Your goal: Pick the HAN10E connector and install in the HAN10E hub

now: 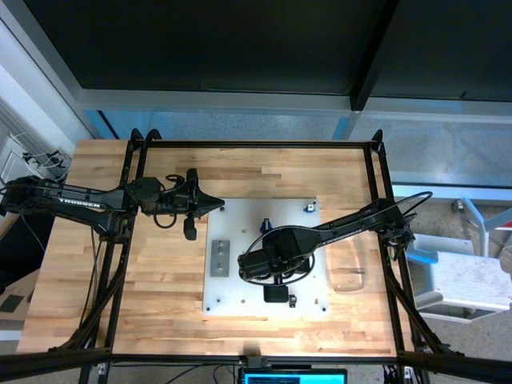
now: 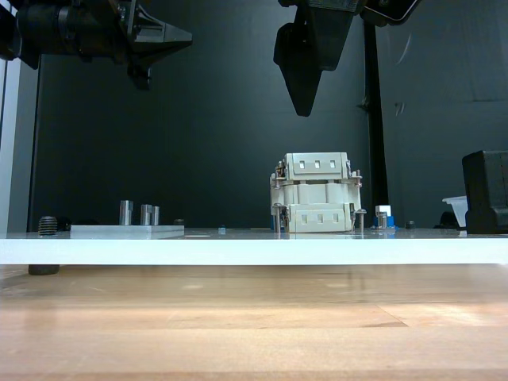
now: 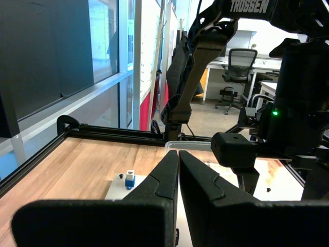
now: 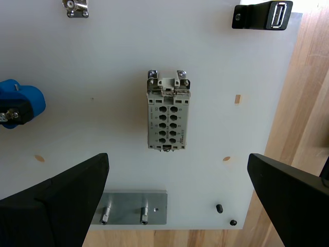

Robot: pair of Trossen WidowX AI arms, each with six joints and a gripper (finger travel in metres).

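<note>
The HAN10E connector (image 2: 316, 167) (image 4: 166, 121) is a grey-beige block sitting upright on top of the HAN10E hub (image 2: 319, 217), whose silvery frame stands on the white board (image 1: 240, 304). My right gripper (image 4: 177, 159) (image 2: 304, 87) hangs straight above the pair, open. Its fingers (image 4: 56, 200) are spread wide on both sides and hold nothing. In the high view the right arm (image 1: 272, 260) hides both connector and hub. My left gripper (image 1: 210, 206) (image 3: 178, 164) (image 2: 171, 36) hovers shut over the board's far left edge, empty.
A grey metal plate with pegs (image 1: 220, 258) (image 2: 127, 230) (image 4: 134, 207) lies on the board's left side. A blue round fitting (image 4: 20, 103) (image 1: 266, 226), a black socket block (image 4: 262, 15) (image 2: 486, 190) and a clear plastic tray (image 1: 348, 268) are nearby.
</note>
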